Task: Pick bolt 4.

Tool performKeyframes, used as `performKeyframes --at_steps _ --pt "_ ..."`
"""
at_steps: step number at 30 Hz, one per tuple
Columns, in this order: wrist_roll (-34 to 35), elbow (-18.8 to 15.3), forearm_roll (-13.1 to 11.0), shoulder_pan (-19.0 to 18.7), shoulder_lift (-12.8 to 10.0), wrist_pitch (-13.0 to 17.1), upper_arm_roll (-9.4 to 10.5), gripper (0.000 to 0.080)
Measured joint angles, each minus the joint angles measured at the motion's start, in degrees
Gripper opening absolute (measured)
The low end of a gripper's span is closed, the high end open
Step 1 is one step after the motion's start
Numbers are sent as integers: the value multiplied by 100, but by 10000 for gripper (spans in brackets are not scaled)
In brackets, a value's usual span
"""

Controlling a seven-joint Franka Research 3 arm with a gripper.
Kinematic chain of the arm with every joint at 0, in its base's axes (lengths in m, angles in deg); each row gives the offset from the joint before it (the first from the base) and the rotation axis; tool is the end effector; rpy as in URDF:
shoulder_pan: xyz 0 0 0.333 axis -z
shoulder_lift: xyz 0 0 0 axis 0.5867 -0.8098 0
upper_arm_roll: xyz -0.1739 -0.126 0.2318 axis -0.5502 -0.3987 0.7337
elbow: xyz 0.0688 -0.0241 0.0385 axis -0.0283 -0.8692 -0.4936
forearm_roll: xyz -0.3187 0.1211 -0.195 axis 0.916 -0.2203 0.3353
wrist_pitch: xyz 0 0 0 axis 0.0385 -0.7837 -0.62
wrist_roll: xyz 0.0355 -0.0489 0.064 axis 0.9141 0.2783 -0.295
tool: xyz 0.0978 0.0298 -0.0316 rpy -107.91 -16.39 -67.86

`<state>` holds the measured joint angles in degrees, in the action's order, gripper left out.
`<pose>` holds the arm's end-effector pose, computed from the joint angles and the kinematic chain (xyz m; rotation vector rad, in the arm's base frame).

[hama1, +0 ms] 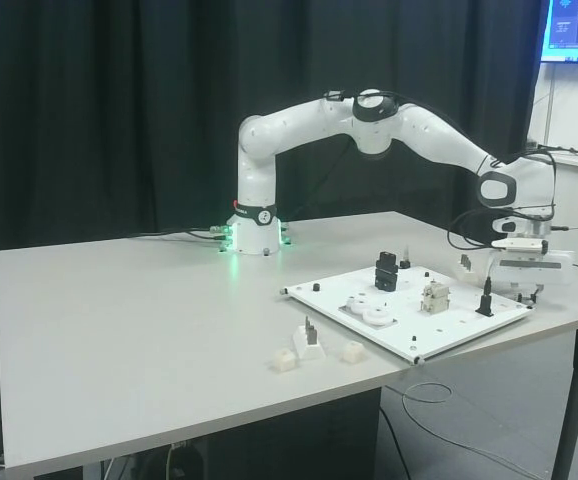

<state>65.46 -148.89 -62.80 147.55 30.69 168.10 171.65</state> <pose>0.6235 0.4284 0.1623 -2.3123 2.0582 -0.2215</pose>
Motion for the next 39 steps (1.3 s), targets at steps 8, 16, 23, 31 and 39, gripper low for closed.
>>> performKeyframes --at_steps 8,16,23,31,39 --pt "-44 17 0 21 4 2 4 229" --pt "-44 108 0 56 0 -6 10 229" --pt "-35 190 0 64 -50 -135 7 229" --pt "-29 234 0 64 -142 -321 -11 225" --pt "-29 277 0 64 -175 -404 -32 225"
